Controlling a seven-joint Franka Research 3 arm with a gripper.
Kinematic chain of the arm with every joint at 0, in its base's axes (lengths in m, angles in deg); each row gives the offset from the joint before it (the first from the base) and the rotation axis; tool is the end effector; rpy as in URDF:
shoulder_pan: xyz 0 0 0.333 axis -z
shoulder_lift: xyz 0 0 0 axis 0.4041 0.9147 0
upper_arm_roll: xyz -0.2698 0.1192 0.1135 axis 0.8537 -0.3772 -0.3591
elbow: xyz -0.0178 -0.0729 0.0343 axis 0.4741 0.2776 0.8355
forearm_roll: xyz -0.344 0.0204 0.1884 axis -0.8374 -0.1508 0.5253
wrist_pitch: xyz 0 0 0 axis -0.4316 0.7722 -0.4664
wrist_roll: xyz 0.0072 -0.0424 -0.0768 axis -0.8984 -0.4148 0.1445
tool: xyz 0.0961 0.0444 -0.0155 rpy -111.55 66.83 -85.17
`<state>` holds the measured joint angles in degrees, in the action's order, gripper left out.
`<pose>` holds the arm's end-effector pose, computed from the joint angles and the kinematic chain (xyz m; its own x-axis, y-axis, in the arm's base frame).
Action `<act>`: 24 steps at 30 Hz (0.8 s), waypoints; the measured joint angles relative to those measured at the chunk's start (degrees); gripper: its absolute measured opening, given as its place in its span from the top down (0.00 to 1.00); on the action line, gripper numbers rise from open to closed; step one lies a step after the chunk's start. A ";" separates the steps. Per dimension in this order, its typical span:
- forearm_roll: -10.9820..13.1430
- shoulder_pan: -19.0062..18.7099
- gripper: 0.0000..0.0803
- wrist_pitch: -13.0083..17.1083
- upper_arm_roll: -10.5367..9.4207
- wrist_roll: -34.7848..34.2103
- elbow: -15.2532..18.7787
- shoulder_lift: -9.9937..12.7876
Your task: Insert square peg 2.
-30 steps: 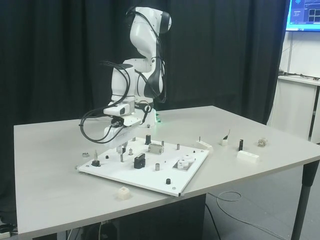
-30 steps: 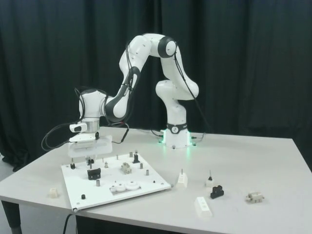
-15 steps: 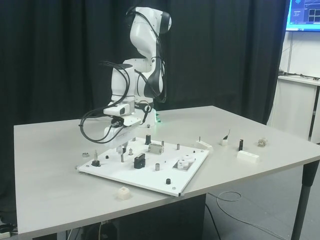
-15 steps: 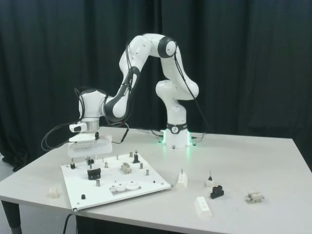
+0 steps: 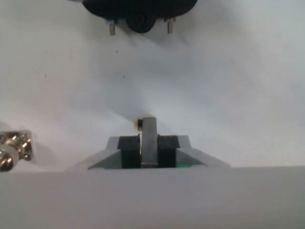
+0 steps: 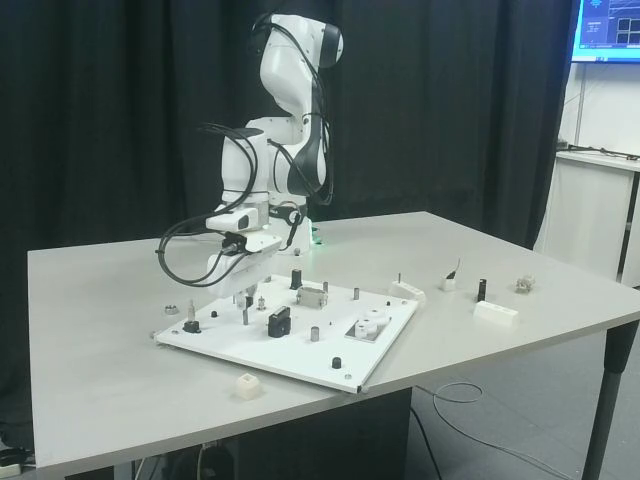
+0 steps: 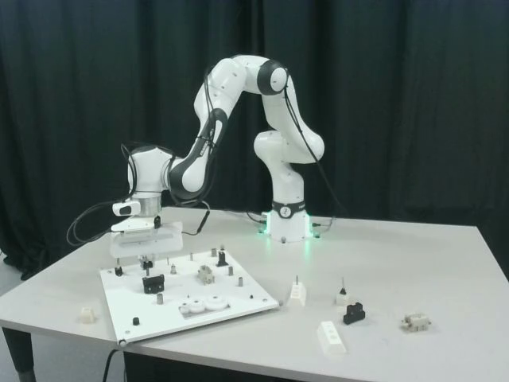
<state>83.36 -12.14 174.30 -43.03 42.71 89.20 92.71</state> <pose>0.4934 -0.3136 0.2328 0.9901 -0.1197 0.0734 -0.1219 -0.9922 0.0261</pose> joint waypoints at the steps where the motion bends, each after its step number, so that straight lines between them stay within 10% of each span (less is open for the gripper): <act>1: 0.04 0.00 0.91 0.00 0.00 0.00 -0.01 0.01; 24: 0.10 0.07 0.91 -0.21 0.26 2.27 -0.01 0.04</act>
<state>83.45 -12.07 174.09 -42.77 44.98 89.19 92.75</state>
